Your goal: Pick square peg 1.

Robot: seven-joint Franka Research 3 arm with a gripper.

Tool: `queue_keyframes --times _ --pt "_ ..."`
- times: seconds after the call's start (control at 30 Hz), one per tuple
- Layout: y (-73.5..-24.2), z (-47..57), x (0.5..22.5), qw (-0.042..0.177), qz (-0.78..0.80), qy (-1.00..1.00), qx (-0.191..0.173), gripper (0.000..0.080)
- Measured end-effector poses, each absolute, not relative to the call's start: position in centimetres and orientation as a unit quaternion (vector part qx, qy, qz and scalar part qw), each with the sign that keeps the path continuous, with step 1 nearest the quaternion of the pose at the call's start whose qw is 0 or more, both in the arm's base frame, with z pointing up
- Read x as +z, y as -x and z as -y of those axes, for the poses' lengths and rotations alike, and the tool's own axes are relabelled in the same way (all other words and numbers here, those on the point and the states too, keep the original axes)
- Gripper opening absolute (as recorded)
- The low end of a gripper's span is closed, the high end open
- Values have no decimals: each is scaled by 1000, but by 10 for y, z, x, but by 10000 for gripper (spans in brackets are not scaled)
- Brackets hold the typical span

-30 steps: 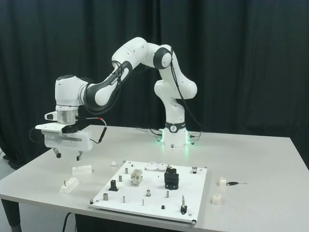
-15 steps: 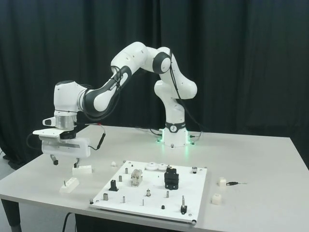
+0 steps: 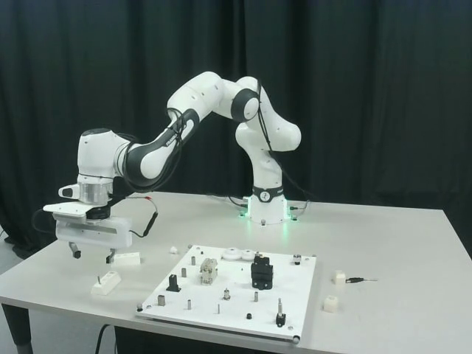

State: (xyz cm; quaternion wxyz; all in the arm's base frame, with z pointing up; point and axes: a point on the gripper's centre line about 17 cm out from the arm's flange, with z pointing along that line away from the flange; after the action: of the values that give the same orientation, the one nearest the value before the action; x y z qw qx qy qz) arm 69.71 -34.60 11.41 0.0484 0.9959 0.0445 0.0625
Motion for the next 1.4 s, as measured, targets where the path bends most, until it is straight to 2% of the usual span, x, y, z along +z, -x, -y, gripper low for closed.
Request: queue_keyframes --times 0.27,1.4 --pt "-691 355 105 49 -48 -997 47 800" --pt "-675 362 81 27 -37 -999 -11 800"
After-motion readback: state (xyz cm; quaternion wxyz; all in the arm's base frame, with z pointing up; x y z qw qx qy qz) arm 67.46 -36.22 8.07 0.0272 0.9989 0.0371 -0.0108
